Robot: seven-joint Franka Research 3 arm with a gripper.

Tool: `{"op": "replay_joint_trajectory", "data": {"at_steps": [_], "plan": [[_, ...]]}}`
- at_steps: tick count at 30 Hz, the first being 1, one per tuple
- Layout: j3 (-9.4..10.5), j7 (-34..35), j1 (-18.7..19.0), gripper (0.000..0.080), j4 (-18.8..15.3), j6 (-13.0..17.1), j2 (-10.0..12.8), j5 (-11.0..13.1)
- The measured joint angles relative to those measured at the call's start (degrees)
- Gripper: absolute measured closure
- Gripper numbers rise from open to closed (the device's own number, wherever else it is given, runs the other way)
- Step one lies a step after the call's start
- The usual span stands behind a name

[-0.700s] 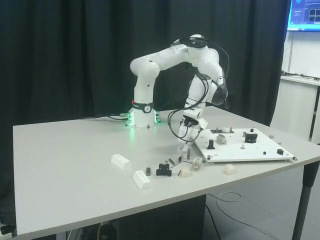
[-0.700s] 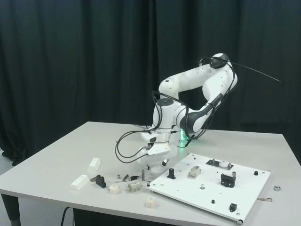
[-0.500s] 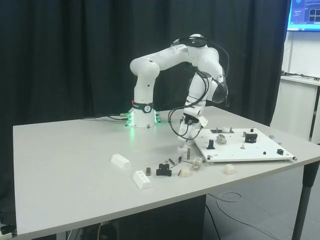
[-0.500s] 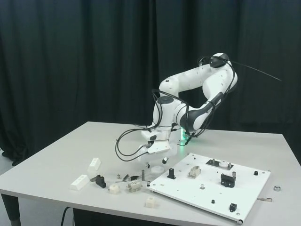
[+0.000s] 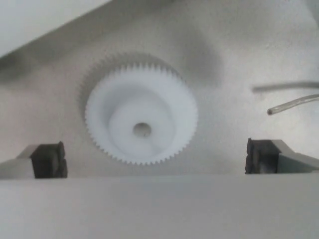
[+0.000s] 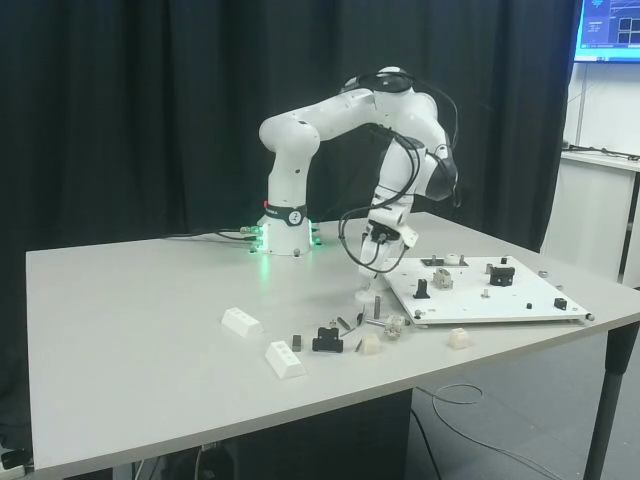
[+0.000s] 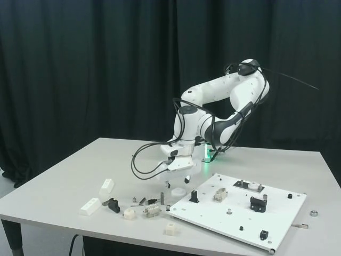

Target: Remove medium gear.

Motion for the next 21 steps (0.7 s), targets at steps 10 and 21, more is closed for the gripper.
{"op": "replay_joint_trajectory", "data": {"at_steps": [10,21], "plan": [[-0.59,1.21,0.67,0.0003,0.0,-0.27,0.0,-0.08],[-2.58,3.45,2.39,0.0003,0.25,-3.3,0.0,-1.45]]}}
